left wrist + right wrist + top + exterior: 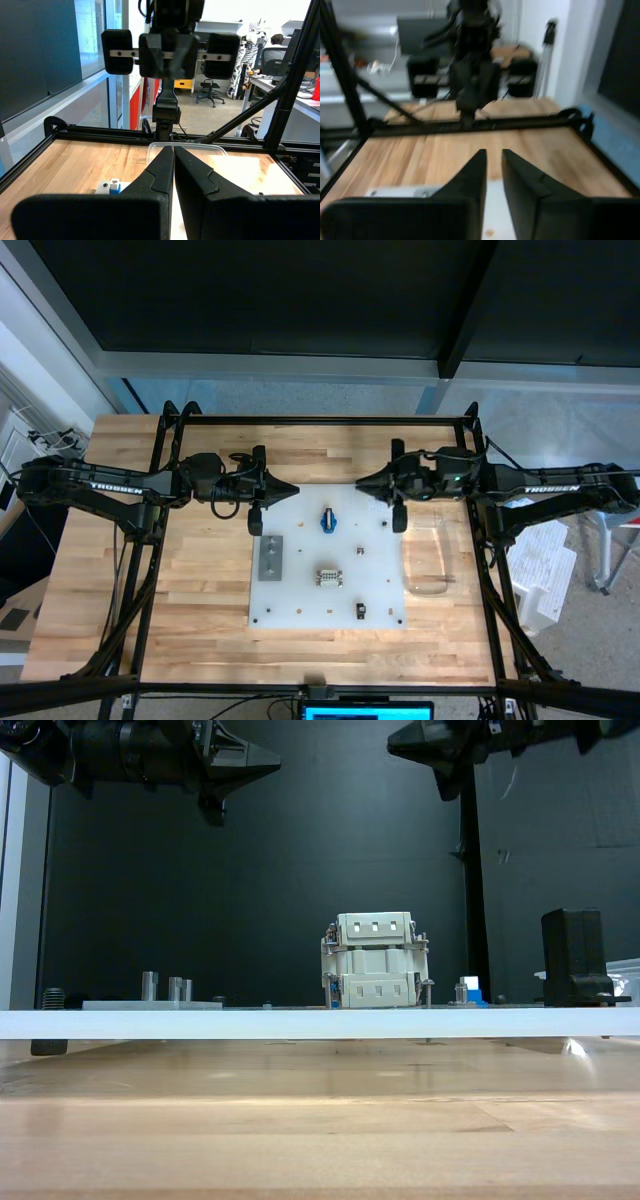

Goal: Pick the HAN10E connector and install on the hub

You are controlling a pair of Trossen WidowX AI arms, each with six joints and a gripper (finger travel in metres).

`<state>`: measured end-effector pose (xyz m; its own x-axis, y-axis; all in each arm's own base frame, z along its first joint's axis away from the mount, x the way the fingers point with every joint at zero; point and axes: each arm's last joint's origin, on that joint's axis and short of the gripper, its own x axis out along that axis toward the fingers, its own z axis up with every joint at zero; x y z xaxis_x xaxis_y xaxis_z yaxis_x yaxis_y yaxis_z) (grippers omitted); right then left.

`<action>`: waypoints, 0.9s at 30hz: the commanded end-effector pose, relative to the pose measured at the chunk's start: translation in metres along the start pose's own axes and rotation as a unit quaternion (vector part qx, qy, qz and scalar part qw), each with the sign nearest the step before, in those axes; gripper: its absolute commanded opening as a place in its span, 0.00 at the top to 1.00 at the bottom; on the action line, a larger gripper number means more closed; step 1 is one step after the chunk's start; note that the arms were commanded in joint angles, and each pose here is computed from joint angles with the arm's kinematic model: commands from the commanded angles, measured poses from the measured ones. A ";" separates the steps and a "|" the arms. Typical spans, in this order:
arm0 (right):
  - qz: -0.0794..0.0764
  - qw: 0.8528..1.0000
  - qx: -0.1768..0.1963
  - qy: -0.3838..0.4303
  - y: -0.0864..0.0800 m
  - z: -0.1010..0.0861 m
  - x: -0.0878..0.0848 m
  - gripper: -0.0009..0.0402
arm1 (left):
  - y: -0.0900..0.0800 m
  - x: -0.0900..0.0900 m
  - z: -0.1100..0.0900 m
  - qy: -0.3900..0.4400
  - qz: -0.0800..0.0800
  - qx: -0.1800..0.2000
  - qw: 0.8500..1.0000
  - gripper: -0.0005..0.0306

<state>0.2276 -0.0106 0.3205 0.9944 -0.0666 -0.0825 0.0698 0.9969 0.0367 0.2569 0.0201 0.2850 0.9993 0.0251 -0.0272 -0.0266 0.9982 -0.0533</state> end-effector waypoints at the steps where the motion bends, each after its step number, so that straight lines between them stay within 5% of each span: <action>1: -0.001 0.999 0.000 -0.039 -0.001 -0.009 -0.005 0.98 | 0.000 0.000 0.000 0.000 0.000 0.000 1.000 0.98; 12: 0.017 0.999 -0.001 -0.042 0.001 -0.031 -0.010 0.98 | 0.000 0.000 0.000 0.000 0.000 0.000 1.000 0.98; 27: 0.019 0.999 0.001 -0.039 0.002 -0.034 -0.010 0.98 | 0.000 0.000 0.000 0.000 0.000 0.000 1.000 0.98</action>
<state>0.2153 -0.0071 0.2884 0.9995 -0.0313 -0.0010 0.0313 0.9990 0.0330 0.2570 0.0201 0.2850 0.9993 0.0251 -0.0272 -0.0266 0.9982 -0.0529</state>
